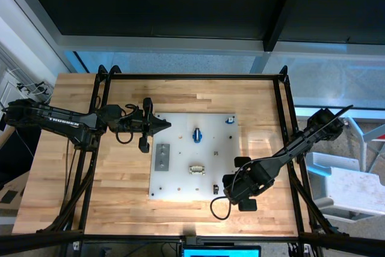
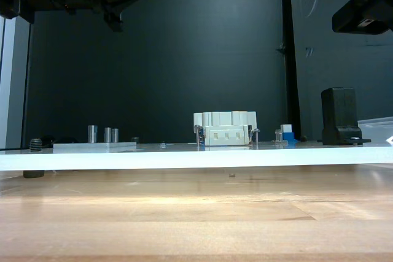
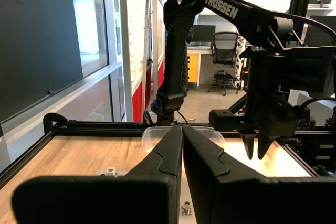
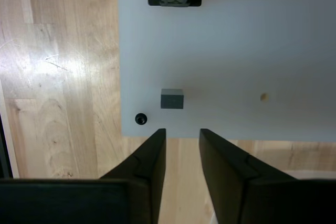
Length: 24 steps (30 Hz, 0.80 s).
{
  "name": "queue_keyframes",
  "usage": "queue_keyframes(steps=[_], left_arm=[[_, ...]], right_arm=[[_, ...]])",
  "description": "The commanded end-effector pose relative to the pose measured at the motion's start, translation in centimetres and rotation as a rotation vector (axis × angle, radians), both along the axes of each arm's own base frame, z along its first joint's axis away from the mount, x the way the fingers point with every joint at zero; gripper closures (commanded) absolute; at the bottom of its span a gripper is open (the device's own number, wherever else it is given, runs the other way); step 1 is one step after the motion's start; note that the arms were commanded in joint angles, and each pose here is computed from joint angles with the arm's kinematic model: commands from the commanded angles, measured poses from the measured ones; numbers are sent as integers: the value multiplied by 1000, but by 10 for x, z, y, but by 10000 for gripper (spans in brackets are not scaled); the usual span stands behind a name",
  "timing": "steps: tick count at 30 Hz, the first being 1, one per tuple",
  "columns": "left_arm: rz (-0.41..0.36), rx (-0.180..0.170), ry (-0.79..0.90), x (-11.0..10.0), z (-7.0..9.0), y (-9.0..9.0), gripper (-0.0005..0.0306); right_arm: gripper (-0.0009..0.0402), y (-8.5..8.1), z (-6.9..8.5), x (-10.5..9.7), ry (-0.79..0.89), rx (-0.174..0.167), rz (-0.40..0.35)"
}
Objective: Pick the 16mm bar from the taskboard and place it in the container
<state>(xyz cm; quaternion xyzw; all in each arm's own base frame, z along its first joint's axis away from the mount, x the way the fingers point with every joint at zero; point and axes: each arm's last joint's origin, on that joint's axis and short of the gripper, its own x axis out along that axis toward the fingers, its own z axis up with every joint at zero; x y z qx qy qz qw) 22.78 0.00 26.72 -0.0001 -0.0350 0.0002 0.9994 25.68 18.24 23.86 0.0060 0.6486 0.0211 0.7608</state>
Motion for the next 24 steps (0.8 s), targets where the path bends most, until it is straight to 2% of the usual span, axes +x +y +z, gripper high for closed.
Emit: queue_keyframes(steps=[1,10,24], left_arm=[[0,0,0,0,0,0,300],[0,0,0,0,0,0,300],[0,0,0,0,0,0,300]], right_arm=[[268,2,-3,1,-4,1,3],[207,5,-11,5,10,-8,4],[205,9,-26,8,28,-22,10]])
